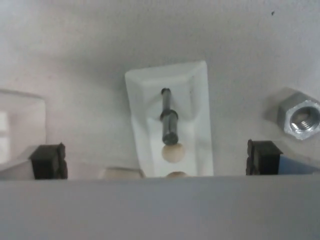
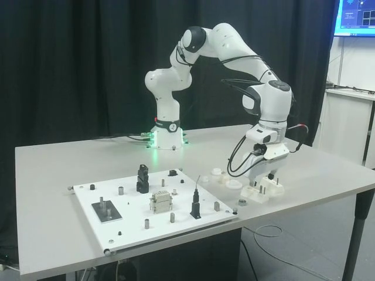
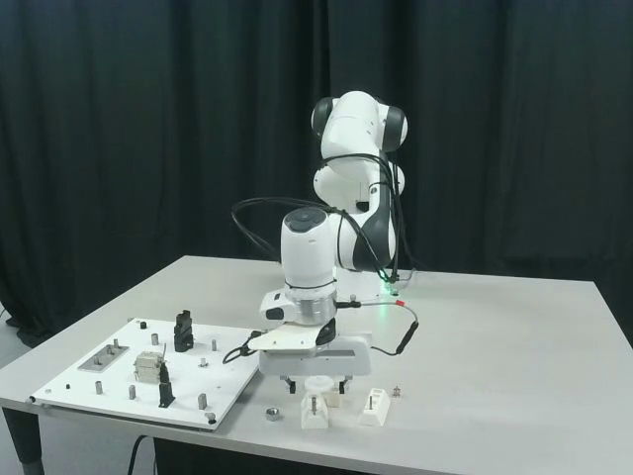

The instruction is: Pick round peg 2.

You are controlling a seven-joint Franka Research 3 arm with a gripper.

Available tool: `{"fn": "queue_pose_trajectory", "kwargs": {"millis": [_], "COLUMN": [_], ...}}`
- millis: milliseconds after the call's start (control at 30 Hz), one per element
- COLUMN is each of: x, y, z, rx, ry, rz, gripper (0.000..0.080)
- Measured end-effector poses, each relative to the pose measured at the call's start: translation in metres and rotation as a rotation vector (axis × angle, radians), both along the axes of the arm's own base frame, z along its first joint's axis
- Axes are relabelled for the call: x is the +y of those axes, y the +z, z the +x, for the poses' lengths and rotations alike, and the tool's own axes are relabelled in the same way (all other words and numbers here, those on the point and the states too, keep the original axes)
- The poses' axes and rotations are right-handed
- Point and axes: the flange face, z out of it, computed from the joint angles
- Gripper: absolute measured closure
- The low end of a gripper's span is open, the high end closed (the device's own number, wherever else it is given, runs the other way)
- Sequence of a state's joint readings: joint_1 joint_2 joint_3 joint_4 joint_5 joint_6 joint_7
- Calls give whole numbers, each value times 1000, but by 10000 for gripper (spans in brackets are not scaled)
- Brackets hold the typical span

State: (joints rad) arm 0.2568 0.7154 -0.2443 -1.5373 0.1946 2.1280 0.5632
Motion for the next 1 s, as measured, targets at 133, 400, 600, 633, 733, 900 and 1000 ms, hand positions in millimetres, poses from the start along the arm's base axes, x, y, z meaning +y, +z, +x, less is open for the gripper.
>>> {"fn": "queue_pose_trajectory", "kwargs": {"millis": [133,400,600,633,733,900,1000], "x": [-1,-2,-1,-1,-1,-1,-1], "y": [-4,-12,-17,-17,-19,-20,-20], "z": [0,-1,-1,-1,-1,0,0], "rx": [5,15,19,19,20,17,16], "ry": [8,18,20,21,23,29,27], "rz": [-12,-23,-26,-26,-29,-34,-35], "gripper": [3,3,3,3,3,3,3]}}
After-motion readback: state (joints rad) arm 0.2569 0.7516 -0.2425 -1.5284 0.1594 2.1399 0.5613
